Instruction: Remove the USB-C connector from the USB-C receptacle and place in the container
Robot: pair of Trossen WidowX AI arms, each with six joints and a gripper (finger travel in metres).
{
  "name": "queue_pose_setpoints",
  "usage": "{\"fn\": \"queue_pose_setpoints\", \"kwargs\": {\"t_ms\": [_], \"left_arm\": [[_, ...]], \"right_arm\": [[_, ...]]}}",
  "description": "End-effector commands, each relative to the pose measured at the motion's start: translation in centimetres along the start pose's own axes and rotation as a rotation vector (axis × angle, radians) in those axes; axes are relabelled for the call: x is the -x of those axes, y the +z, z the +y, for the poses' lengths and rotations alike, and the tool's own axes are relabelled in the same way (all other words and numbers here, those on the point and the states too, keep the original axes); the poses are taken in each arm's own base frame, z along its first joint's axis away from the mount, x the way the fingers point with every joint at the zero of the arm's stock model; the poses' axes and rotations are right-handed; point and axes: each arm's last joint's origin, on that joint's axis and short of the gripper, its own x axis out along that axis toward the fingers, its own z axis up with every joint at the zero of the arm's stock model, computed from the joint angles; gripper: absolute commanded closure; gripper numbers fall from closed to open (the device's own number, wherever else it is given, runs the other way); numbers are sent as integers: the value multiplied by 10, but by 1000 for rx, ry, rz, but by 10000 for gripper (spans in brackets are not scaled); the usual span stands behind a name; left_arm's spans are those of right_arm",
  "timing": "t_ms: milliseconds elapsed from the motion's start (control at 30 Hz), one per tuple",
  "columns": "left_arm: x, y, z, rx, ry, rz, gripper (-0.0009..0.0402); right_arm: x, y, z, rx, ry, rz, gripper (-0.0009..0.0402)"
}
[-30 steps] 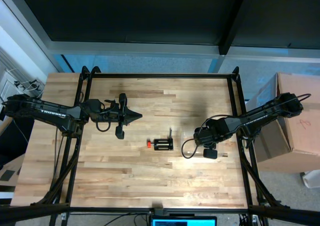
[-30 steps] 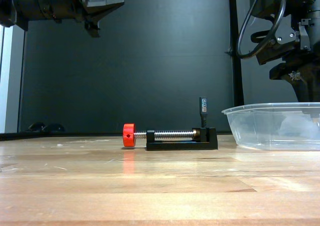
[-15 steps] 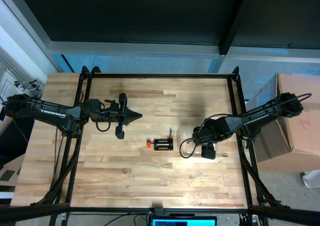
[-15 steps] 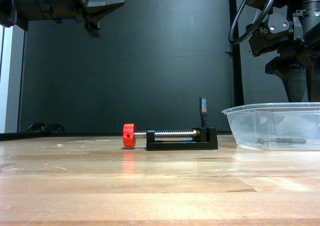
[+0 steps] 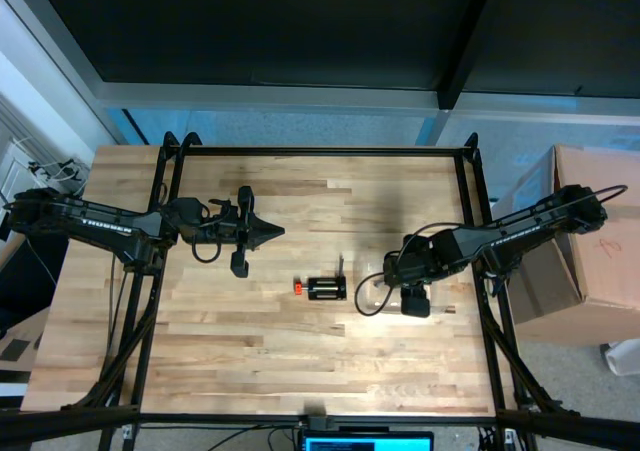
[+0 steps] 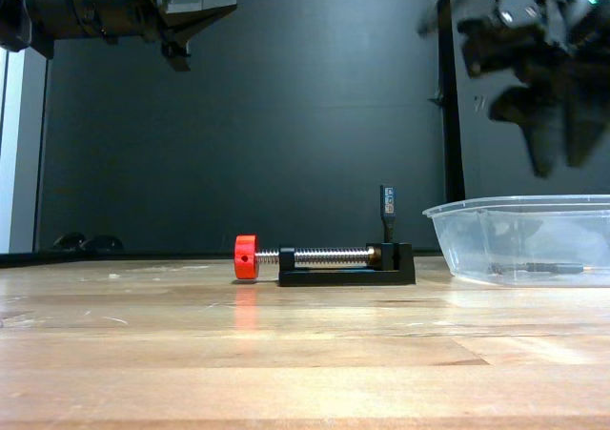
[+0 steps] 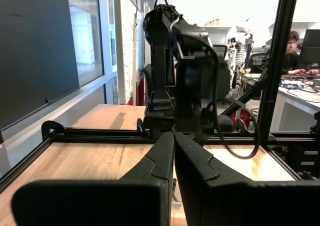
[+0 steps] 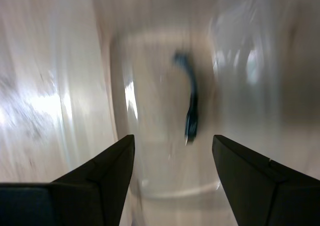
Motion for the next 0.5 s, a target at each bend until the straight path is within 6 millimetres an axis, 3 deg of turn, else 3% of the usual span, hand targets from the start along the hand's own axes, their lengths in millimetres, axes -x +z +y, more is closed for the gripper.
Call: {"fn": "queue_pose_setpoints", "kwargs": {"t_ms": [33, 500], "left_arm": [[0, 0, 0, 0, 0, 0, 393], [0, 0, 0, 0, 0, 0, 393]], "right_arm": [[12, 12, -7, 13, -14, -72, 208], [71, 46, -44, -2, 31, -675, 359]]}}
